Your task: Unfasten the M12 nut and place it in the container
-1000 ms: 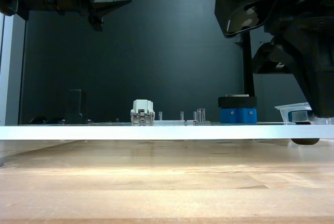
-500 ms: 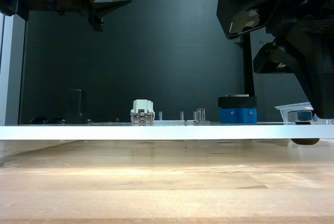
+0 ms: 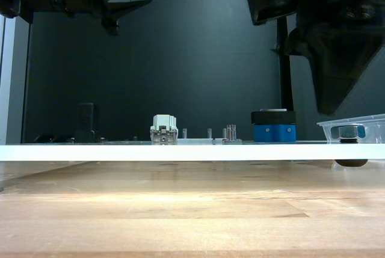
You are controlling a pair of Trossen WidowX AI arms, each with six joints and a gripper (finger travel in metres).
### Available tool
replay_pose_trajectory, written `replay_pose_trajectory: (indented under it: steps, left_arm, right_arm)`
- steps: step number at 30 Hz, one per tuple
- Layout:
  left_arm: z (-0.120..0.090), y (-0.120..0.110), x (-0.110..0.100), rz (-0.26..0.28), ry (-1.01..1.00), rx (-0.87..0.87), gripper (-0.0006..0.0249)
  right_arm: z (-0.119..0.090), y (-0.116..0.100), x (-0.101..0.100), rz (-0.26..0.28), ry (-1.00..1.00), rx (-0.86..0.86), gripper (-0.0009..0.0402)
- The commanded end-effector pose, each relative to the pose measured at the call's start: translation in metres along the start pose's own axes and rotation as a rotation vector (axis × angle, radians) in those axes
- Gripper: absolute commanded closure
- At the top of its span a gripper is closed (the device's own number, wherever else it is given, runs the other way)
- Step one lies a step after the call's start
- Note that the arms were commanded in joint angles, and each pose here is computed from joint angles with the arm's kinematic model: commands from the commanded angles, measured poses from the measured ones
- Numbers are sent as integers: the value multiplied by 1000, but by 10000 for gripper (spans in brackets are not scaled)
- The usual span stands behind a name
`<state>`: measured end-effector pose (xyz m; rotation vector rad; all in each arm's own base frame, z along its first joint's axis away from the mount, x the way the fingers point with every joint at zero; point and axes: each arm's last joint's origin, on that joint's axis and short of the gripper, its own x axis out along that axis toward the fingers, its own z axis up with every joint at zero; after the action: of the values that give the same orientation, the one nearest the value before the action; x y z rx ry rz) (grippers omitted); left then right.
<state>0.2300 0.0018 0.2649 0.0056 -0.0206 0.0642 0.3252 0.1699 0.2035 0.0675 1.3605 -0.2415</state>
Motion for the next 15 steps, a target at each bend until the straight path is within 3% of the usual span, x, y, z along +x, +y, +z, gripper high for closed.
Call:
replay_pose_trajectory:
  steps: [1, 5, 7, 15]
  left_arm:
    - [0, 0, 0, 0, 0, 0, 243]
    - [1, 0, 0, 0, -5, 0, 243]
    - [0, 0, 0, 0, -1, 0, 243]
    - [0, 0, 0, 1, 0, 0, 243]
  right_arm:
    - [2, 3, -9, 92, 51, 1, 393]
    - [2, 8, -19, 265, 143, -13, 393]
    - [3, 9, -21, 319, 174, -21, 393]
    - [5, 14, -3, 312, 169, -29, 393]
